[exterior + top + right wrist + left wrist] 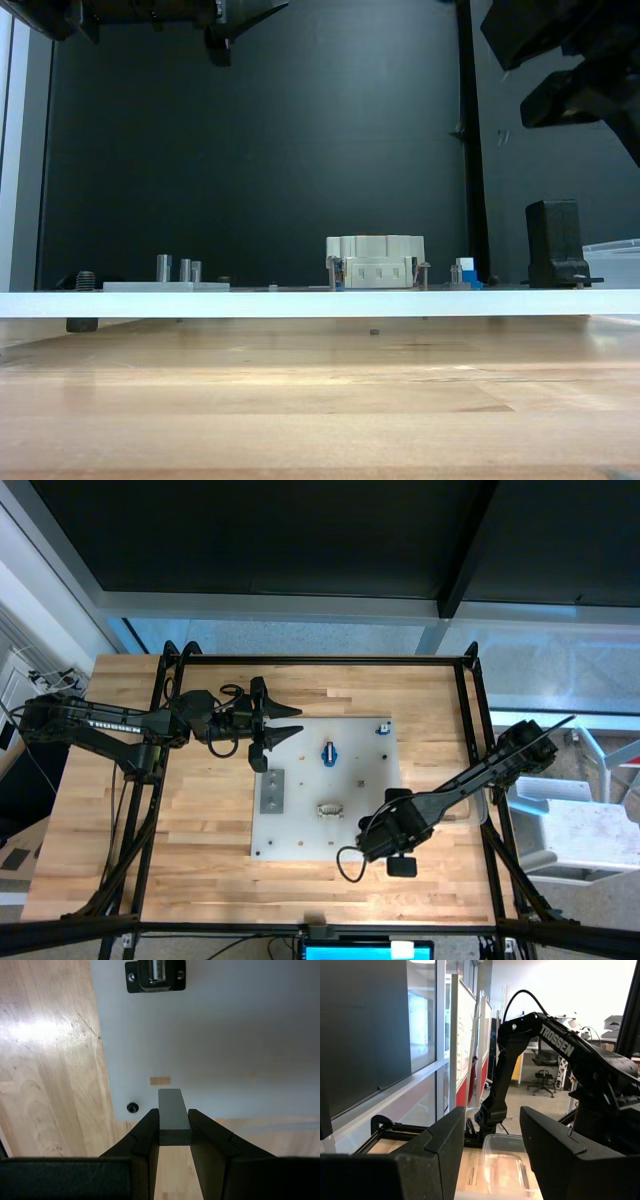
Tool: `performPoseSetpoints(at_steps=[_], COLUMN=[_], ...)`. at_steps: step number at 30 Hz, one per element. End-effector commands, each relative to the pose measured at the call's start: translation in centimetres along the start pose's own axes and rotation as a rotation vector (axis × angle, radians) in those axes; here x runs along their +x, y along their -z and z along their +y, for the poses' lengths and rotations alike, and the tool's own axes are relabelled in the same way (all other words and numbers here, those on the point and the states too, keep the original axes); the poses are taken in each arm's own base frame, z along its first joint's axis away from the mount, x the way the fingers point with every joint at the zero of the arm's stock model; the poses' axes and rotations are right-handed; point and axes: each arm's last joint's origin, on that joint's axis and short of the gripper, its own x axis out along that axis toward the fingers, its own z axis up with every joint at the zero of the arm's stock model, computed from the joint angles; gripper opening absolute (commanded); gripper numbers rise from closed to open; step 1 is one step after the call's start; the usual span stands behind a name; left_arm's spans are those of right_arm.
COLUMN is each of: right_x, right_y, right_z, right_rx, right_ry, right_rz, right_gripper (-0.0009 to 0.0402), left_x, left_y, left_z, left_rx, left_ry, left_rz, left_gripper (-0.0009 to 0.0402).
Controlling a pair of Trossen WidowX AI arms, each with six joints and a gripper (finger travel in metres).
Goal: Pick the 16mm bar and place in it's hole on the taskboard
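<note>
The 16mm bar (170, 1101) sits clamped in the right gripper (173, 1114), its rear end hidden between the jaws; in the high view that arm covers it wholly; the low view's top edge cuts off the left gripper (292, 720) — the right one too.

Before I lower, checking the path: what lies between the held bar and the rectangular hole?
Right wrist view: only bare taskboard between the bar in the right gripper and the hole; left gripper hangs open over board's far-left corner.
</note>
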Motion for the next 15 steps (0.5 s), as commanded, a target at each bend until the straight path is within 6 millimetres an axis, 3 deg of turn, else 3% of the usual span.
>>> performPoseSetpoints(at_steps=[1, 15], right_x=[0.58, 1.38], right_y=[-0.24, -0.33], right_z=[0.25, 0.42], right_rx=[-0.003, 0.004], right_ry=[0.000, -0.008], right_rz=[0.005, -0.014], right_gripper=[0.0000, 0.0000], left_x=[0.00, 0.00], left_y=[0.00, 0.00], left_z=[0.01, 0.00], left_rx=[0.000, 0.000], left_ry=[0.000, 0.000], left_rz=[0.000, 0.000], left_gripper=[0.0149, 0.0149])
